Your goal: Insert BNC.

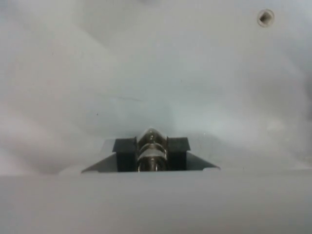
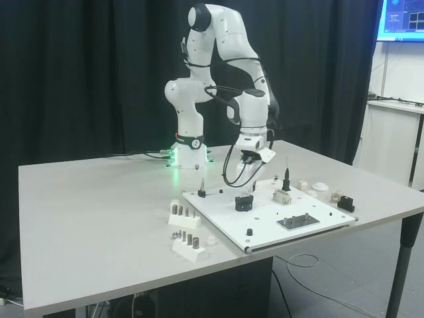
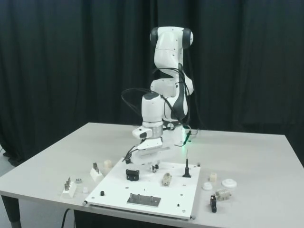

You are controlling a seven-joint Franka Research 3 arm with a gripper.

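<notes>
In the wrist view a metal BNC connector (image 1: 152,151) sits between two black finger pads (image 1: 125,154), so my gripper (image 1: 152,155) is shut on it. Below it lies the white board (image 1: 161,73) with a small hole (image 1: 265,18). From the first room view, the gripper (image 2: 249,163) hangs above the far edge of the white board (image 2: 265,215). The second room view shows the gripper (image 3: 153,161) just above the board (image 3: 147,191), with the connector (image 3: 154,167) at its tips, close to the surface.
On the board stand a black block (image 2: 244,203), a small grey connector block (image 2: 282,195), a black upright post (image 2: 287,179) and a grey plate (image 2: 298,222). White peg holders (image 2: 181,212) sit left of the board. Small loose parts (image 2: 343,200) lie to its right.
</notes>
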